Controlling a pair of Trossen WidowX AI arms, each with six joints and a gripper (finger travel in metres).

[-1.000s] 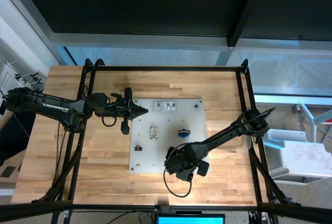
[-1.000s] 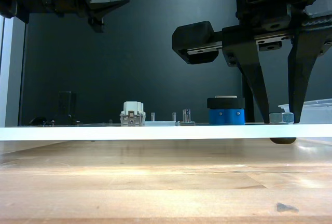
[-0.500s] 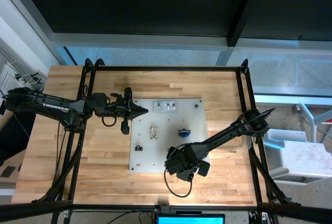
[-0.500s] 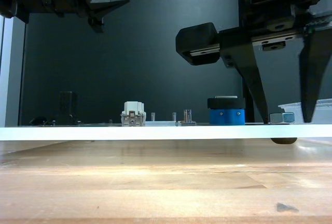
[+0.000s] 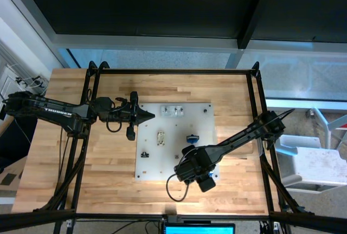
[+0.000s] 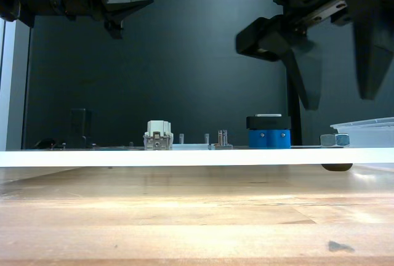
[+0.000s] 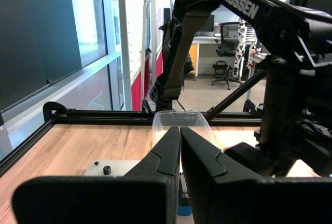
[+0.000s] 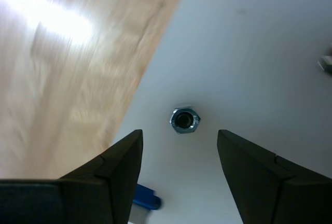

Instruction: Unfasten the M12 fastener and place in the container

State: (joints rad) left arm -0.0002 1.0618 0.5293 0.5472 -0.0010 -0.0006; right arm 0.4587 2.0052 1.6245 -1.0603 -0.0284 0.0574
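Plainly little of the task is done yet; nearest lies the butcher-block wooden table (image 6: 184, 217), pale, glossy and striped with grain; on it rests the flat white board (image 6: 154, 156), matte and thin-edged. Near the board's near right edge sits the M12 fastener (image 8: 185, 120), a small silver hexagonal nut with bright metal flats and a dark core in its bore; it appears to be still on its stud, low against the board, though whether it has been loosened I cannot tell. Directly above it hangs the right gripper (image 6: 339, 101), its black tapered fingers spread wide to either side and grasping nothing. Just behind the nut in the low view stands the container (image 6: 369, 132), a shallow clear plastic tray with a raised rim and rounded corners; as far as the views show, nothing lies in it. Left of that is a squat blue connector block (image 6: 268, 133) with a dark cap. Farther off and well to the left, the left gripper (image 5: 149, 116) is parked high over the board's far left edge, its pointed fingers pressed together on nothing. Unscrewing, lifting and dropping into the tray all remain.
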